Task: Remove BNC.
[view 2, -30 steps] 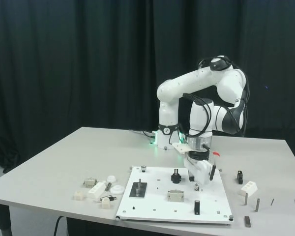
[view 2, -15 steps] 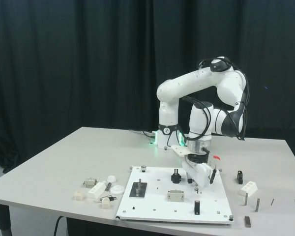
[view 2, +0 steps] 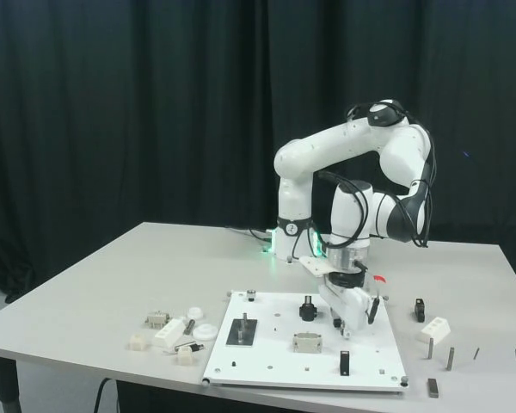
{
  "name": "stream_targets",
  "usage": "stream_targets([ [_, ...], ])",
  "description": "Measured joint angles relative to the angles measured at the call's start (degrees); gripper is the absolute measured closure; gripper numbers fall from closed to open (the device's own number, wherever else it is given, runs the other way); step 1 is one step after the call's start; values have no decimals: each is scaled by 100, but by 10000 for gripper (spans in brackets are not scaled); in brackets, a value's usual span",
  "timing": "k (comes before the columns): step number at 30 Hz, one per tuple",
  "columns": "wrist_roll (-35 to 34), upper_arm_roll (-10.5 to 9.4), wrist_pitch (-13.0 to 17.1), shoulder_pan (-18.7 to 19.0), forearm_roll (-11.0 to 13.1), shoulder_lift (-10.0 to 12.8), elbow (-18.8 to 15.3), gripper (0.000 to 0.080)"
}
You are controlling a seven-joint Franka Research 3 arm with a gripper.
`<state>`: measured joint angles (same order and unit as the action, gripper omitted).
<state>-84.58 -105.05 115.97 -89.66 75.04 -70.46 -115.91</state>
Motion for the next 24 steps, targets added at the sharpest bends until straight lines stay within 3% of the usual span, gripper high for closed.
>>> stream_targets([
  [6,0,-7,-22,1,67,2,-22,296],
  [7,0,5,-32,5,68,7,-35,498],
  [8,0,16,-48,6,71,20,-38,646],
  [24,168,16,-55,-9,89,47,-39,670],
])
